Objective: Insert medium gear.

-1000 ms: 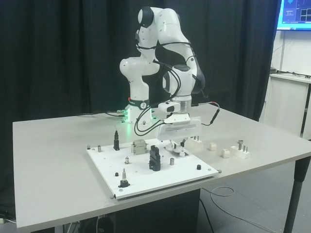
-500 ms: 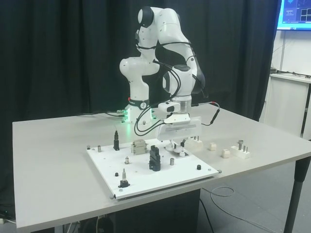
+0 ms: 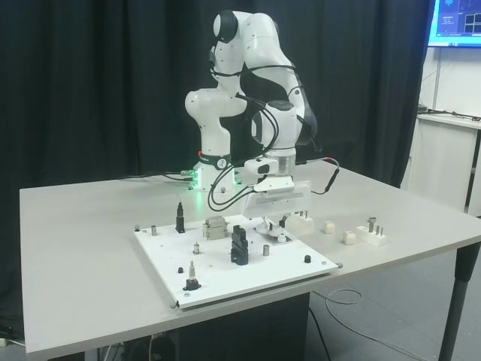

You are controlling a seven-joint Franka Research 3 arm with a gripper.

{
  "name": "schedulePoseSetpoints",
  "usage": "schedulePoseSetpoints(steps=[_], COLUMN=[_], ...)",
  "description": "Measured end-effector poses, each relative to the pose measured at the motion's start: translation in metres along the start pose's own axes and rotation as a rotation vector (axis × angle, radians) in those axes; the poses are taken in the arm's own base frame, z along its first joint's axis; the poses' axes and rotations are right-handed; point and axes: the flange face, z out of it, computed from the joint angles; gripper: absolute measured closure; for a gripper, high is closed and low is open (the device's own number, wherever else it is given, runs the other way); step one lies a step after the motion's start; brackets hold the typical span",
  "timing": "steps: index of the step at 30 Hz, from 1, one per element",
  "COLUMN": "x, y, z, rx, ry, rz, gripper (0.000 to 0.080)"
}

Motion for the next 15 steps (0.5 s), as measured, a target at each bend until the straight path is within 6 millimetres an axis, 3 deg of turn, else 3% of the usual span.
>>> schedulePoseSetpoints(steps=[15], x=[0.0004], y=[0.0005], z=[0.0002], rx=[-0.001], ry=[-0.001], rz=[-0.172], gripper=[0.0521])
